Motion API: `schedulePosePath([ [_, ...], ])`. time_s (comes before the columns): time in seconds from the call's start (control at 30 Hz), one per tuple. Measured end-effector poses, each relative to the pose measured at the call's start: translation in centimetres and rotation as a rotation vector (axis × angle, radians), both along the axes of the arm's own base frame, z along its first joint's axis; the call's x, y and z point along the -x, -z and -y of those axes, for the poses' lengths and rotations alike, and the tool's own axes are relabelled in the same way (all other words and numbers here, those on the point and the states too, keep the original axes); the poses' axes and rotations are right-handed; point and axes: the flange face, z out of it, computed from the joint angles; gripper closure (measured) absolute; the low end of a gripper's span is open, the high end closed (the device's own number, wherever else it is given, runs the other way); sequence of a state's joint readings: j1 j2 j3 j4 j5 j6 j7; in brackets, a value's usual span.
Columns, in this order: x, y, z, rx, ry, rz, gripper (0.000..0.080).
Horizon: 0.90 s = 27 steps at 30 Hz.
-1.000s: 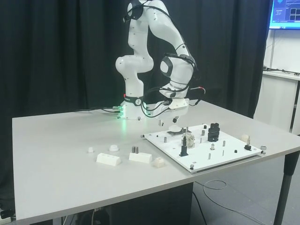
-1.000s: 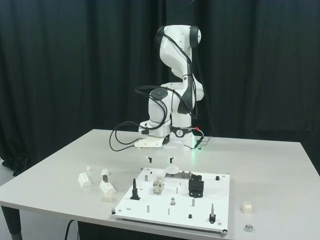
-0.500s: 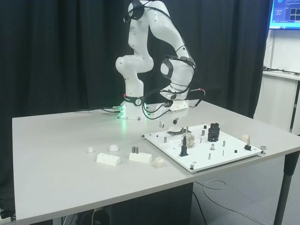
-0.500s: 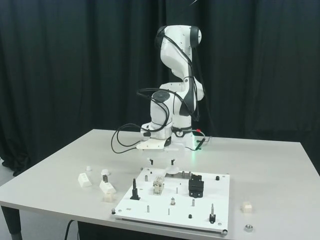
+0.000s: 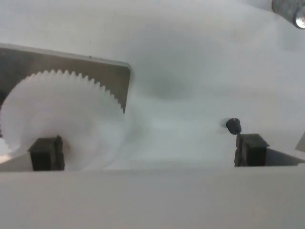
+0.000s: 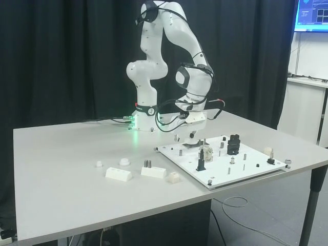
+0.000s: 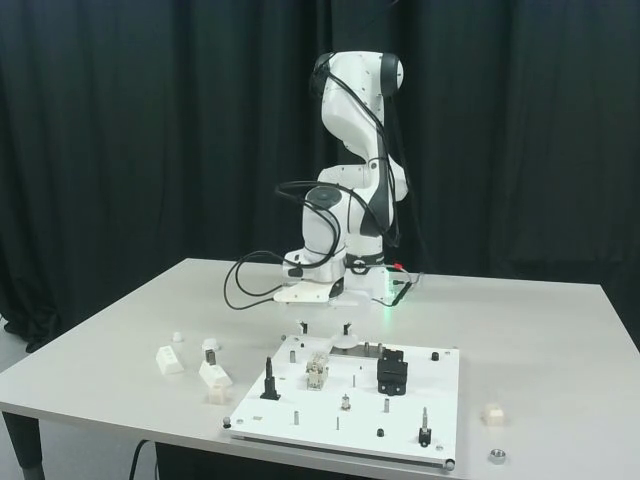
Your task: Insert large gear.
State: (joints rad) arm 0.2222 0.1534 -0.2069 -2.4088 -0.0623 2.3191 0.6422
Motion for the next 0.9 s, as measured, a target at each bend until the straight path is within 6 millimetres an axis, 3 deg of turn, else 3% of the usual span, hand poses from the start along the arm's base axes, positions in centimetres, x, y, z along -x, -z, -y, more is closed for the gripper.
schedulePosePath([
  [0.9, 0.2, 1.5, 0.3, 0.007, 0.007, -0.010, 0.0003],
])
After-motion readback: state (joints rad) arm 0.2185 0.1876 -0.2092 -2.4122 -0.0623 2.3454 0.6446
